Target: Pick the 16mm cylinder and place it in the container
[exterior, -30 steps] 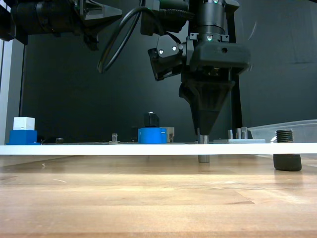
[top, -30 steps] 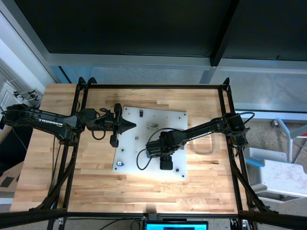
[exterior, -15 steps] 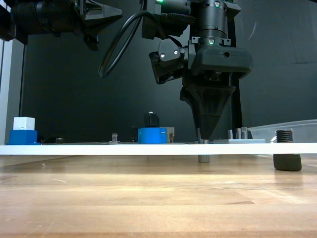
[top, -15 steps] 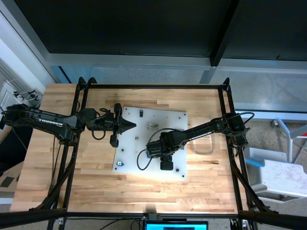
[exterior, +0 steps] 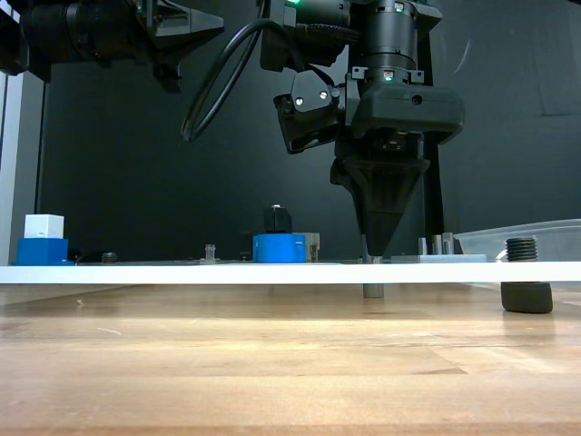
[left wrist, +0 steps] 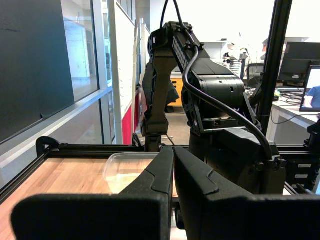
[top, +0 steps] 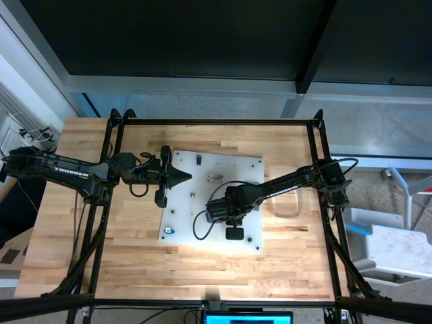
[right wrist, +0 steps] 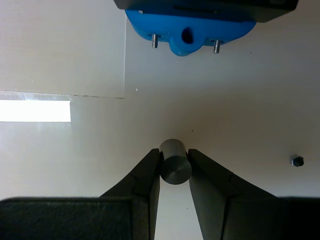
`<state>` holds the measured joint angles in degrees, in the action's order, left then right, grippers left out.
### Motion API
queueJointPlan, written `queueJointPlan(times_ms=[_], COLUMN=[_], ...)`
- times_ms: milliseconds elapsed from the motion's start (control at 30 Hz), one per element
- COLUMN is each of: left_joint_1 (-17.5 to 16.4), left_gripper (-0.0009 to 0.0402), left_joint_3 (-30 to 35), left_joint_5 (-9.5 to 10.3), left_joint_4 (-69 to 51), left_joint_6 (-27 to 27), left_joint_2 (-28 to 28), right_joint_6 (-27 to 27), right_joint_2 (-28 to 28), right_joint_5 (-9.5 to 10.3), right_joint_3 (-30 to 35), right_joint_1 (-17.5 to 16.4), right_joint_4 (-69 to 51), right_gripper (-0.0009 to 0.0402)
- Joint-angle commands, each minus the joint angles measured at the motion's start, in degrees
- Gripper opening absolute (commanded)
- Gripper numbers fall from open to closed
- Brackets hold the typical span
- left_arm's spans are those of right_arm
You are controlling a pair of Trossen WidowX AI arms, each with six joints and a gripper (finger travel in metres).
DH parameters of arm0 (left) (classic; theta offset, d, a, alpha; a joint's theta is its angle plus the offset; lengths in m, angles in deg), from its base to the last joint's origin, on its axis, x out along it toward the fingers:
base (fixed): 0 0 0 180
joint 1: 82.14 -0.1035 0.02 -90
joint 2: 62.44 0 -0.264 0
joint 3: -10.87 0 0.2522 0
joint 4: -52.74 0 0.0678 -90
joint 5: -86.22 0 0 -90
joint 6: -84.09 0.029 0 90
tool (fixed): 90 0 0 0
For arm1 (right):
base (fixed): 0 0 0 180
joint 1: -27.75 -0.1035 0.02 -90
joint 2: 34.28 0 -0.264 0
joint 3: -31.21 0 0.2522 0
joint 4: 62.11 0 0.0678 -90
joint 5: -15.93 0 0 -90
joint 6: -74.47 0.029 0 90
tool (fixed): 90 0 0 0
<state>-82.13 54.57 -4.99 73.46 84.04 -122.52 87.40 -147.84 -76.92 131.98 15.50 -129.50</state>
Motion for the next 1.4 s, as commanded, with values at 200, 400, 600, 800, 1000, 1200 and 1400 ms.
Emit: queueJointPlan(times_ms=[200,400,600,800,1000,1200,1400], left_joint_1=[0.00,0.00,-0.02,-0.02,0.00,0.00,0.00], left_gripper=[0.0000,0.0000,0.0000,0.0000,0.0000,0.0000,0.0000], left_joint_3=[0.02,0.02,0.02,0.02,0.02,0.02,0.02], left_joint_5=[-0.02,-0.02,-0.02,-0.02,-0.02,-0.02,-0.02], left_joint_4=[0.02,0.02,0.02,0.02,0.02,0.02,0.02], left_joint_6=[0.02,0.02,0.02,0.02,0.02,0.00,0.02], left_joint_2=[-0.02,-0.02,-0.02,-0.02,-0.02,-0.02,-0.02], right_joint_6=[-0.02,-0.02,-0.11,-0.09,0.09,1.51,7.32], right_joint_2=[0.24,1.27,3.02,5.55,8.20,12.17,19.80], right_joint_5=[0.00,-0.04,-0.04,-0.07,-0.07,-0.11,-2.21], right_joint_3=[0.02,0.02,0.02,0.02,0.00,-2.08,-8.68], right_joint_1=[0.00,0.00,0.00,0.00,0.00,-0.02,0.09], right_joint_4=[-0.07,-0.52,-2.19,-3.06,-4.52,-5.81,-5.64], right_gripper=[0.0028,0.0027,0.0027,0.0027,0.0027,0.0027,0.0027])
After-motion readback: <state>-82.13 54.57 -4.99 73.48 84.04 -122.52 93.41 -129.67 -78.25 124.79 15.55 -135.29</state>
